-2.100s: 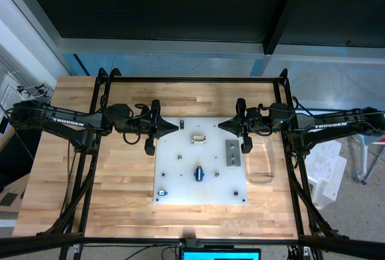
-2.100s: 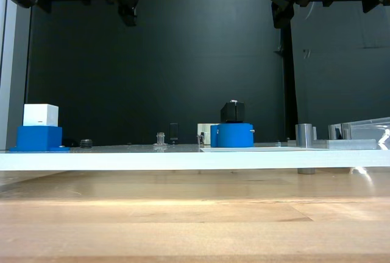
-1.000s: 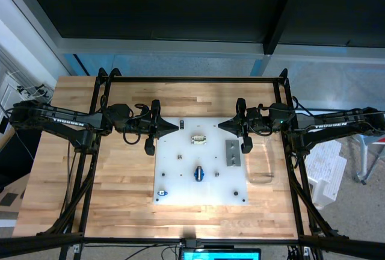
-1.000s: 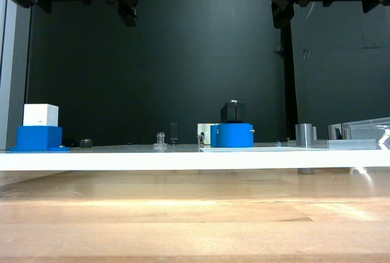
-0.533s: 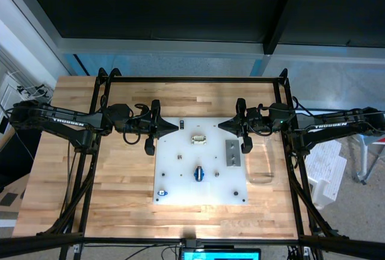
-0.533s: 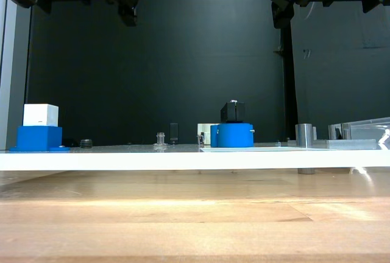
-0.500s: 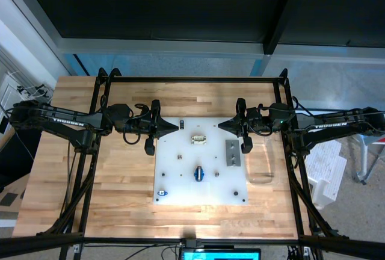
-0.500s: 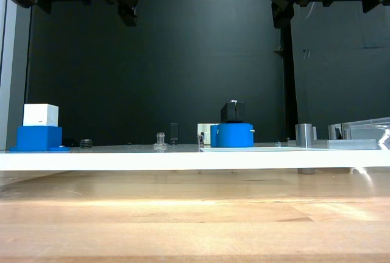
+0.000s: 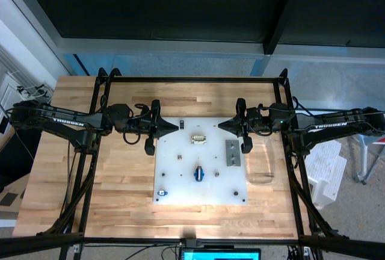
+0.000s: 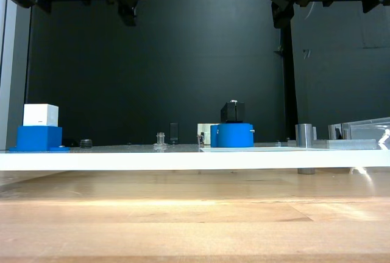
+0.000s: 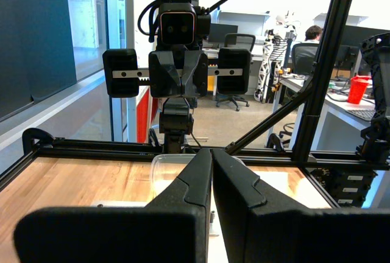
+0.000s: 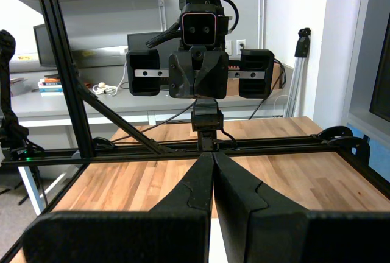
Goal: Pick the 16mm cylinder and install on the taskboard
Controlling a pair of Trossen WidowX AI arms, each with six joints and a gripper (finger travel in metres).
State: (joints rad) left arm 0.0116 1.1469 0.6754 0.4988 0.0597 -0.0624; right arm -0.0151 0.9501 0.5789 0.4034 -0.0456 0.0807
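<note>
The taskboard (image 9: 180,182) is a white square plate in the middle of the table, seen edge-on as the taskboard (image 10: 122,159) in the low view. A small silvery cylinder (image 9: 216,174) stands upright on it just right of the blue fitting (image 9: 198,174); the same cylinder (image 10: 304,135) shows in the low view. My left gripper (image 9: 178,126) hovers high over the board's far left edge, shut and holding nothing, its fingers (image 11: 195,178) pressed together. My right gripper (image 9: 220,126) hovers opposite it over the far right part, also shut and holding nothing, fingers (image 12: 201,184) touching.
On the board are a grey metal block (image 9: 232,153), a beige connector (image 9: 197,139) and a blue-and-white piece (image 9: 162,194) near its front left corner. A clear plastic tray (image 9: 263,162) lies just right of the board. Black frame rails (image 9: 192,80) surround the table.
</note>
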